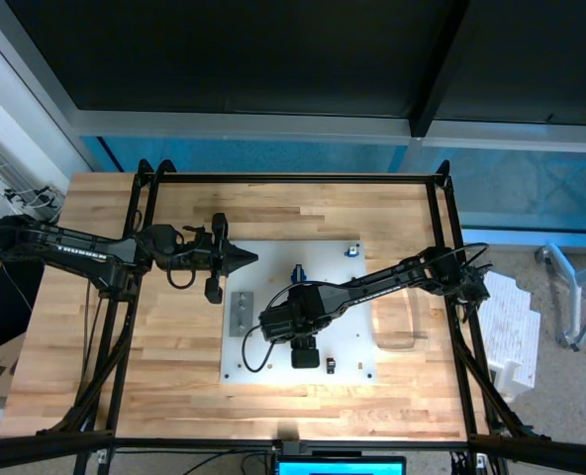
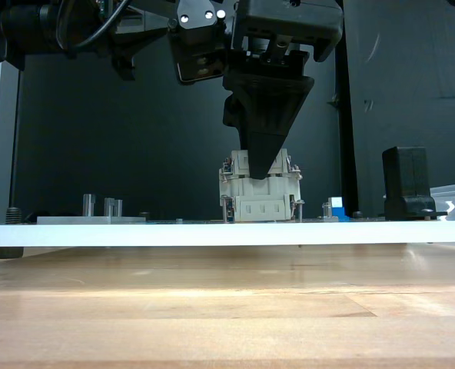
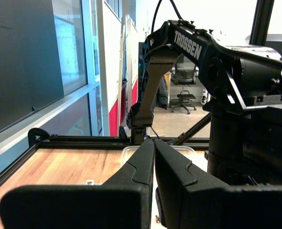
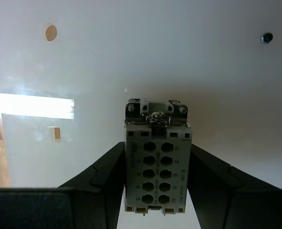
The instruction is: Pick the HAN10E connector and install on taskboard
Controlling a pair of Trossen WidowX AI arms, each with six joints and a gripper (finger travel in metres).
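The beige-grey HAN10E connector (image 4: 156, 162), with two rows of pin holes and a metal clip end, is clamped between the black fingers of my right gripper (image 4: 156, 191). In the low view the connector (image 2: 260, 201) stands upright under the right gripper (image 2: 262, 175), its bottom at the level of the white taskboard (image 2: 174, 231). From above, the right gripper (image 1: 306, 353) hangs over the taskboard's (image 1: 347, 297) near middle and hides the connector. My left gripper (image 1: 242, 257) is shut on nothing, parked above the board's far left corner; its fingers (image 3: 146, 162) are pressed together.
On the board are a grey metal block (image 1: 242, 312), a blue upright part (image 1: 298, 272) and a small black fitting (image 1: 330, 366). A tall black fitting (image 2: 406, 184) stands to the right in the low view. A clear plastic tray (image 1: 402, 319) lies right of the board.
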